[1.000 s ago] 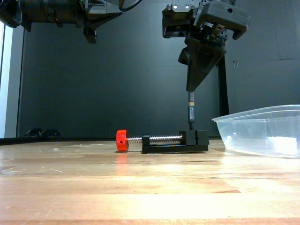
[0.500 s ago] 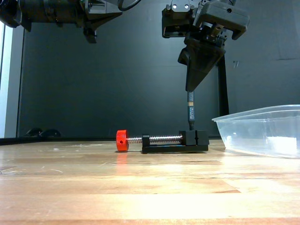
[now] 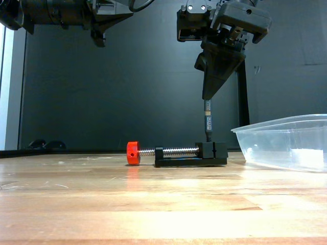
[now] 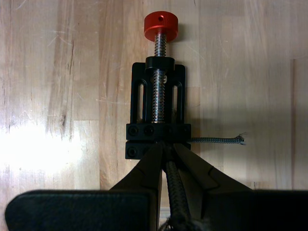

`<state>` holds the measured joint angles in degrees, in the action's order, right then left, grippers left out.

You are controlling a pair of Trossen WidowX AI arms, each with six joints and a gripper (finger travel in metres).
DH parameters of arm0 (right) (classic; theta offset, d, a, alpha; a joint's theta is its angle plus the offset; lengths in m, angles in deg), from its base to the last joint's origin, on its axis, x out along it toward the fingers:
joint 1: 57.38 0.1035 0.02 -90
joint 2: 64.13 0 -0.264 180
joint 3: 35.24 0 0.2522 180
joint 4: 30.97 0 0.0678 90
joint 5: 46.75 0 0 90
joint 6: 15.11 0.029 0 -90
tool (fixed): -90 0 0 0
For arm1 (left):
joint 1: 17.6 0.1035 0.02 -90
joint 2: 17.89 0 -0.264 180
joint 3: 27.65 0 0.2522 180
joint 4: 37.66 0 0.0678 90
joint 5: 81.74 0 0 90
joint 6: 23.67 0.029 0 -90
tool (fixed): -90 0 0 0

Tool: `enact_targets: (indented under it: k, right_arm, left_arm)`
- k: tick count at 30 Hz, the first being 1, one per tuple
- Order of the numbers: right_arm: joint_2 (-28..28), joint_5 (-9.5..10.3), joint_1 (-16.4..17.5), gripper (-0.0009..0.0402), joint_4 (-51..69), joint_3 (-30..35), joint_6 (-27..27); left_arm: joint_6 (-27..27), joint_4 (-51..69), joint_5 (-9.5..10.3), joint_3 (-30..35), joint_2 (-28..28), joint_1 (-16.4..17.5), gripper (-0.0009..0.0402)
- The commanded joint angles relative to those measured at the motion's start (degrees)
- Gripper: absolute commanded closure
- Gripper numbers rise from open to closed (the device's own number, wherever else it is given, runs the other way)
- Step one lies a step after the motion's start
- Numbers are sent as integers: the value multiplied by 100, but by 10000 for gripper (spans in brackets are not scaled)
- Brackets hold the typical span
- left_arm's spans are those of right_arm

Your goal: Pick the usb-c connector and install on the hub

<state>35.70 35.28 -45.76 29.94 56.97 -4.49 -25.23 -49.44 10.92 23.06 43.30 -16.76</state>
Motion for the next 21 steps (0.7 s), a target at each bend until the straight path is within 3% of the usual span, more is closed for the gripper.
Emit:
enact_targets:
  k: [1,21]
  right_arm:
    - [4,0,0,393,4,-15,44]
    - [4,0,4,393,9,-33,326]
  left_arm:
    - [2,-2,0,2,2,0,393]
    - [2,0,-2,2,2,0,393]
